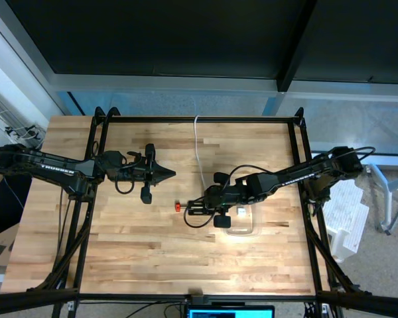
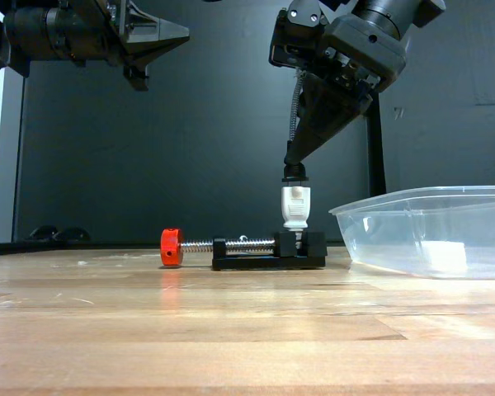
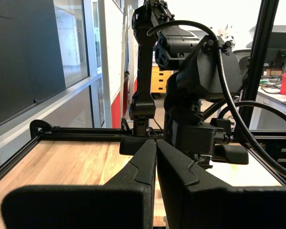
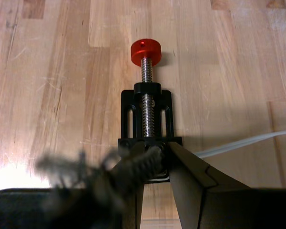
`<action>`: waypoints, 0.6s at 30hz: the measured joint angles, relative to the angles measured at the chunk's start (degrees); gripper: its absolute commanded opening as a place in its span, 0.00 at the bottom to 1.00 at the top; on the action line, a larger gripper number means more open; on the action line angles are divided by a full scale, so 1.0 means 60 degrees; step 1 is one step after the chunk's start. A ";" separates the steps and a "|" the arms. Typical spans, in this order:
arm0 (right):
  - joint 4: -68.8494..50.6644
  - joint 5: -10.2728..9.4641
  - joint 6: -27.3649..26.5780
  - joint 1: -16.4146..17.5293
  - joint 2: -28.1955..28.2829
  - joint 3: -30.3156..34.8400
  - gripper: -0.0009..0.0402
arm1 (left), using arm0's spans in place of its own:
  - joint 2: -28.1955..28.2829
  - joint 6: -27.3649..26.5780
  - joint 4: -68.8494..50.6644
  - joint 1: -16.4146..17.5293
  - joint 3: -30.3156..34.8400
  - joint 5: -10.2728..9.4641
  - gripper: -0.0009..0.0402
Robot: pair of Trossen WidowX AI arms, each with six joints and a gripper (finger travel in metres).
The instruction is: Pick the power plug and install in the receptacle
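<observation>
Receptacle (image 2: pixel 295 206) stood upright in the black vise (image 2: pixel 270 250), red knob (image 2: pixel 172 247) out to one side. The clamp was evidently there to keep the socket from tipping or sliding under a downward push. Its white cable (image 1: pixel 198 142) ran away across the table (image 2: pixel 231 330). Right tool (image 2: pixel 294 162) pointed straight down over it, tapered to a point and pinched on the power plug (image 2: pixel 294 172). The plug sat touching the receptacle's top face, in line with it. Whether the prongs were partly in or only resting on the face could not be told from this angle. Right arm reached in from its edge, wrist bent so the tool aimed vertically at the table, a pose suited to a straight press. Clear tray (image 2: pixel 412 198) holding a small white cube (image 2: pixel 444 256) lay just beside the vise. Left tool (image 2: pixel 177 33) hung high and well apart, roughly level, fingers (image 3: pixel 138 167) together on nothing; that arm looked parked.
</observation>
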 measured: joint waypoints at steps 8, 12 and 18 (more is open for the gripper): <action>0.0430 -0.0015 0.0000 -0.0036 -0.0062 -0.0291 0.02 | 0.0000 0.0000 -0.0004 0.0000 -0.0004 -0.0004 0.02; 0.0583 -0.0040 -0.0040 -0.0076 -0.0095 -0.0386 0.02 | 0.0000 0.0000 0.0000 0.0000 0.0000 -0.0004 0.02; 0.1184 -0.0040 -0.0051 -0.0102 -0.0306 -0.0845 0.02 | 0.0000 0.0000 -0.0004 0.0000 -0.0004 0.0000 0.02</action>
